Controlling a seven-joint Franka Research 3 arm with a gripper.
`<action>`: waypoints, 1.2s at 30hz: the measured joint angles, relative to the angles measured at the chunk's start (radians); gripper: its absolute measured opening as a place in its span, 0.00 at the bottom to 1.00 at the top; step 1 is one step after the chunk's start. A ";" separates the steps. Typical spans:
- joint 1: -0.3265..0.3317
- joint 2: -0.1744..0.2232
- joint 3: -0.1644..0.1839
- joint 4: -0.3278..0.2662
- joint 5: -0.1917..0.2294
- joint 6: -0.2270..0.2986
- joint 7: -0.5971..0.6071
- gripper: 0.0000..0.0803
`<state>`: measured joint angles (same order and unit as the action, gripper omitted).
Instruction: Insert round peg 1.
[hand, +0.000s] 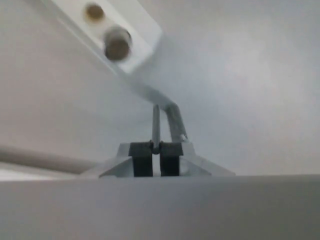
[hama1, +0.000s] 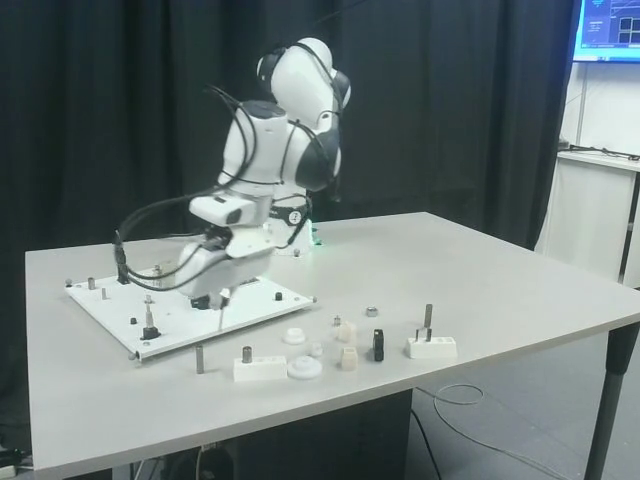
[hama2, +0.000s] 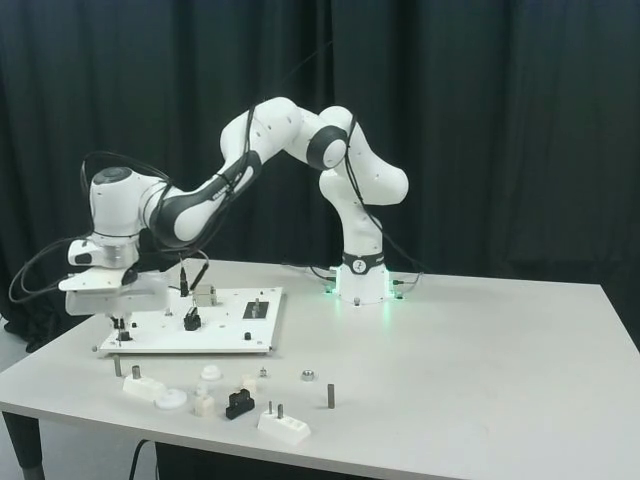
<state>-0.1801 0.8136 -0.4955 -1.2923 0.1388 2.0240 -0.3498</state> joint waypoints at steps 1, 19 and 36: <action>-0.008 0.000 0.000 0.004 -0.005 -0.005 0.000 0.04; -0.128 -0.031 -0.018 0.021 -0.047 -0.090 -0.077 0.04; -0.199 -0.056 -0.065 0.006 -0.044 -0.171 -0.174 0.04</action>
<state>-0.3786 0.7579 -0.5601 -1.2867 0.0948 1.8530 -0.5238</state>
